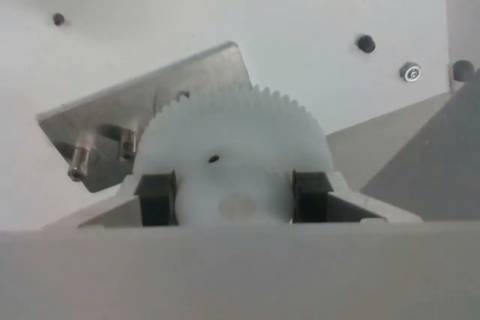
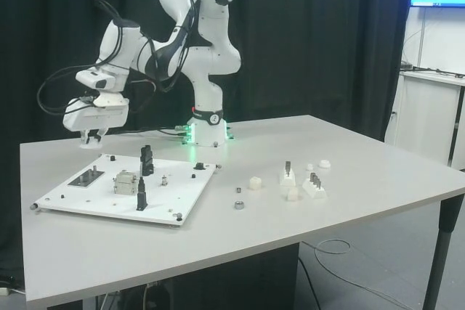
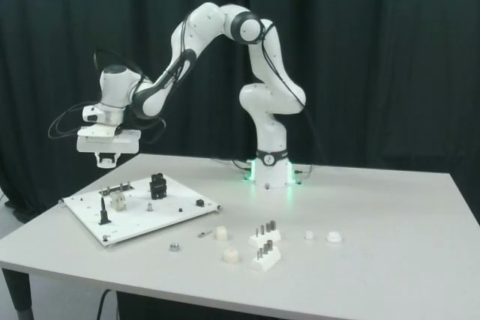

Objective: Insert large gear.

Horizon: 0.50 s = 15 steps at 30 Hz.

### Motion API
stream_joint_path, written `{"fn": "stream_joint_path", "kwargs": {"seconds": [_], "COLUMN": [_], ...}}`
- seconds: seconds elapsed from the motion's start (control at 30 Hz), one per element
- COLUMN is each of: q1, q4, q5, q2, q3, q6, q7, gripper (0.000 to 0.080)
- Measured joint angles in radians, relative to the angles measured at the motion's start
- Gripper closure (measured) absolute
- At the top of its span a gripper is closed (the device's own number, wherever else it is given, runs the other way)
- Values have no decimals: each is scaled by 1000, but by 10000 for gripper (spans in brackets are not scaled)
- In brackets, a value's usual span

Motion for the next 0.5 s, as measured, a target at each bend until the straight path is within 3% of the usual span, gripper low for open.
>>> {"fn": "stream_joint_path", "kwargs": {"seconds": [0.23, 0.5], "q1": [-19, -44], "q4": [27, 67], "q5": [33, 98], "q2": [58, 141], "q3": [3, 13], "q6": [2, 3], "q7": [-63, -206], "gripper": [472, 472]}}
